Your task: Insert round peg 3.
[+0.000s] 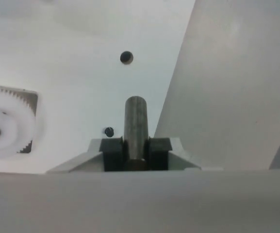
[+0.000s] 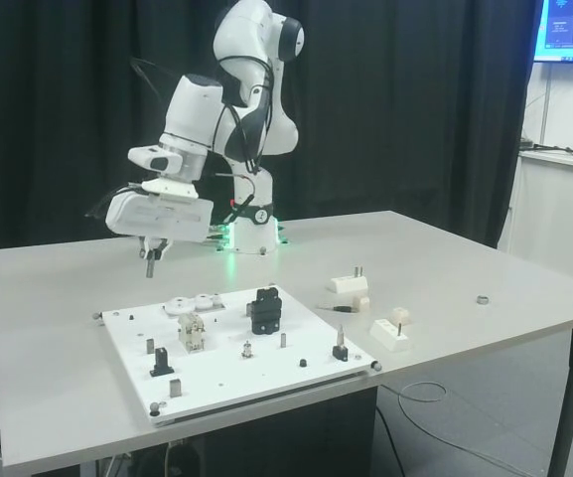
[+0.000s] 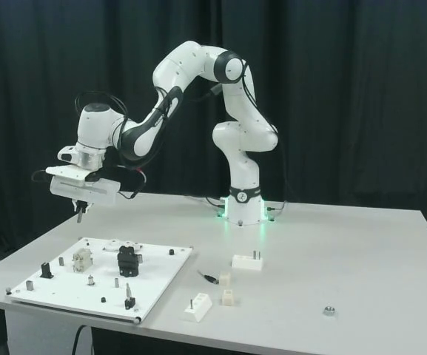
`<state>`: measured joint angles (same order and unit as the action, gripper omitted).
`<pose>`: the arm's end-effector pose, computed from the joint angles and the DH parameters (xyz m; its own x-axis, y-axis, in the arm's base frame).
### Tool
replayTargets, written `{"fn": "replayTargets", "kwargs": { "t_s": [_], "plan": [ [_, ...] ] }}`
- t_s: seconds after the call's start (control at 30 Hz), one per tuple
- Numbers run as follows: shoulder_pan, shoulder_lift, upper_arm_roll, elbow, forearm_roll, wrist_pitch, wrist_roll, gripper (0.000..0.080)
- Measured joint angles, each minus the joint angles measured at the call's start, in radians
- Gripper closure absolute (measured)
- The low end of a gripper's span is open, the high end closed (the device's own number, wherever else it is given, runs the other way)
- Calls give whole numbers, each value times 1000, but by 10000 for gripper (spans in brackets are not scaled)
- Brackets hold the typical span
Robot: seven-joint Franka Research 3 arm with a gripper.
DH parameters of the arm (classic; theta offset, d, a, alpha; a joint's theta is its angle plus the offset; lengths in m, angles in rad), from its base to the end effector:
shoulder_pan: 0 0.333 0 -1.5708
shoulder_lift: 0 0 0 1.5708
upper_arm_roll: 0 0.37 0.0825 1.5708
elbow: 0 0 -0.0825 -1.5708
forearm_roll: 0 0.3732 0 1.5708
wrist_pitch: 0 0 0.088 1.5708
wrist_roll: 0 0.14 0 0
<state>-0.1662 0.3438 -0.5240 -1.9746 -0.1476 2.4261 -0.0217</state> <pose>0.4998 -0.3907 0.3585 0.8675 -0.4834 0.1173 -0.4959 -0.8221 0.2799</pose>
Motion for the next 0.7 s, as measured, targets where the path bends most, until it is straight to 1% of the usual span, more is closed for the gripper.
{"fn": "replayTargets", "kwargs": {
  "t_s": [0.33,0.6,0.7],
  "plan": [
    [-11,28,0,4,3,-10,-9,696],
    [-18,51,0,27,4,-45,-10,696],
    [-21,61,0,37,13,-57,-10,696]
  ]
}}
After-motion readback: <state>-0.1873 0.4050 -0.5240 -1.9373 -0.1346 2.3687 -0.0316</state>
